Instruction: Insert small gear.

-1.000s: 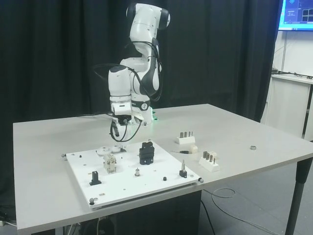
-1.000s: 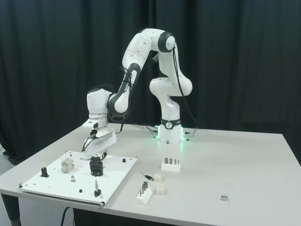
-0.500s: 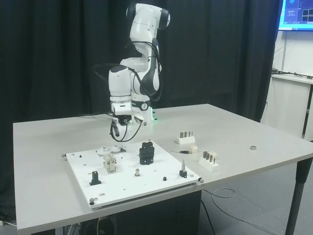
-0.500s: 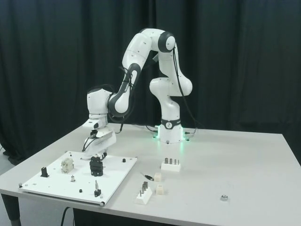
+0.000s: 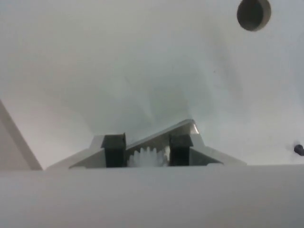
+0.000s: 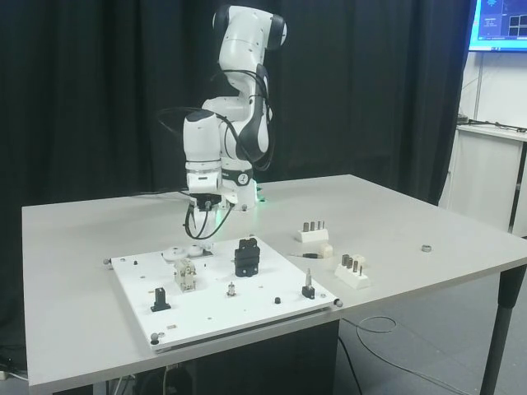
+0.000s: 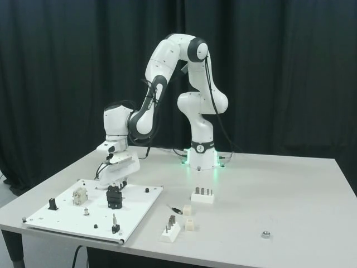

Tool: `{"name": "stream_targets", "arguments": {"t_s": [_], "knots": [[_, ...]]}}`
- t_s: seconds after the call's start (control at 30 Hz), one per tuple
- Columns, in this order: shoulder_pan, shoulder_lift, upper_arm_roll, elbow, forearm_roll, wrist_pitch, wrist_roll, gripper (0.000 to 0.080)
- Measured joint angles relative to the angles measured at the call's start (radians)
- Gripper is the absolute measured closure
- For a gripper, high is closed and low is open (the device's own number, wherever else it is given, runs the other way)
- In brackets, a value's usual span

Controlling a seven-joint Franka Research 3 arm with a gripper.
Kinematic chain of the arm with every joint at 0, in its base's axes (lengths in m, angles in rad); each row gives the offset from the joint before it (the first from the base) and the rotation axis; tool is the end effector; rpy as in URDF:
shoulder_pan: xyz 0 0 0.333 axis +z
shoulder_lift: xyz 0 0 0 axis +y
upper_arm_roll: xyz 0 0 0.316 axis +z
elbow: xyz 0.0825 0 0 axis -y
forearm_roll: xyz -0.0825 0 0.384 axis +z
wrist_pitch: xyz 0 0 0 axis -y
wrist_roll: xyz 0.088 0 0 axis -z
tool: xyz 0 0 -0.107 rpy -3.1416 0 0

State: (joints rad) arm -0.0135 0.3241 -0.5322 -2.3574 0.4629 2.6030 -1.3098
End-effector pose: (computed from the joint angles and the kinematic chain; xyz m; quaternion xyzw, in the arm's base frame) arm 0.4241 -0.2785 0.2088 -0.9810 -0.1910 -0.0268 0.0223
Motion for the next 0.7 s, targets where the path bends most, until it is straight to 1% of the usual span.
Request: {"name": "stream_targets", "arguments": {"t_s": [0.13, 0.47, 0.7], "knots": [[0.001, 0.000, 0.000, 0.000, -0.005, 0.000, -0.019, 0.0611], [0.001, 0.000, 0.000, -0.002, -0.012, 0.000, -0.122, 0.0611], [0.002, 0.000, 0.000, -0.003, -0.021, 0.000, -0.226, 0.0611]]}}
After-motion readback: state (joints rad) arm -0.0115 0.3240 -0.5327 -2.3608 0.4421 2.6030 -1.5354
